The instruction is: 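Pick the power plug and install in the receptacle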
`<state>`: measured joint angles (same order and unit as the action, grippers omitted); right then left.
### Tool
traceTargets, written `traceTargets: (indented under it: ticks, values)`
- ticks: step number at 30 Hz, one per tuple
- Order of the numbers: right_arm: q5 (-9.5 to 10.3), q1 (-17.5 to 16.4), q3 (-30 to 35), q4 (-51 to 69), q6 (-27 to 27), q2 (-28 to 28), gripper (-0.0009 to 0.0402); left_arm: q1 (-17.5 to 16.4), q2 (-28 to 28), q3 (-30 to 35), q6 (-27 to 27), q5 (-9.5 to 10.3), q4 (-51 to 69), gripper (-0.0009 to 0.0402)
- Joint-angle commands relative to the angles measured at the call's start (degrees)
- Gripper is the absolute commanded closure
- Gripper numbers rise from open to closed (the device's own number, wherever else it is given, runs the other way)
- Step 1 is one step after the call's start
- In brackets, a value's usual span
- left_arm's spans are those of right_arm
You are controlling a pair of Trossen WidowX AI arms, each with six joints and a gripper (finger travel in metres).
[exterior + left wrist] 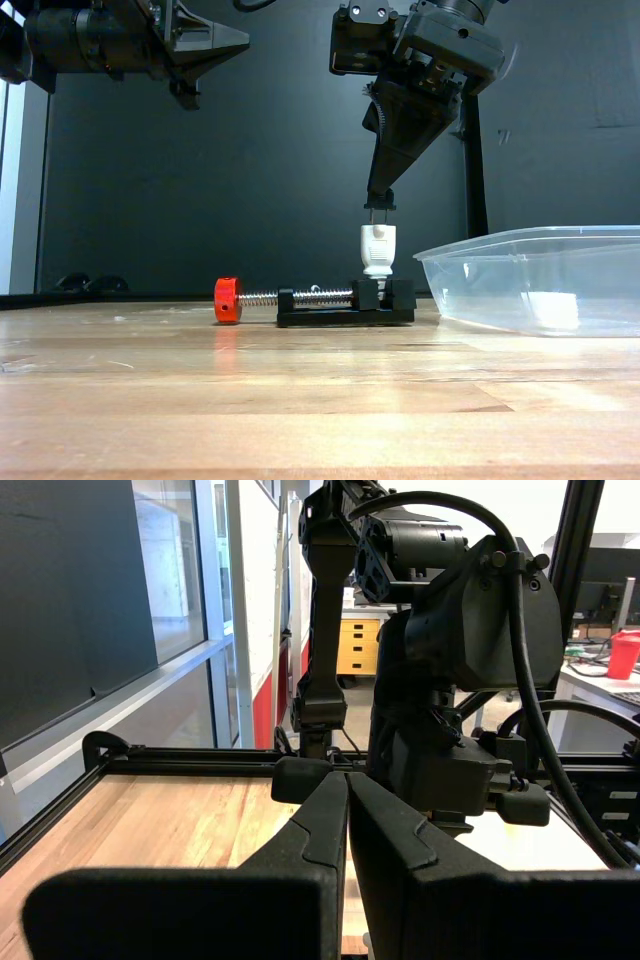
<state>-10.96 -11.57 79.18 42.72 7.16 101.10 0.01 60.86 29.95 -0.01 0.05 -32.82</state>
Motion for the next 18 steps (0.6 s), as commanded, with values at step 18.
traceTargets:
  ticks: [18]
  values:
    - [-0.02, 0.0, -4.7, -5.3, 0.1, 0.0, 0.0393, 0.0, 0.0, 0.0, 0.0, -0.02, 0.0, 0.0393]
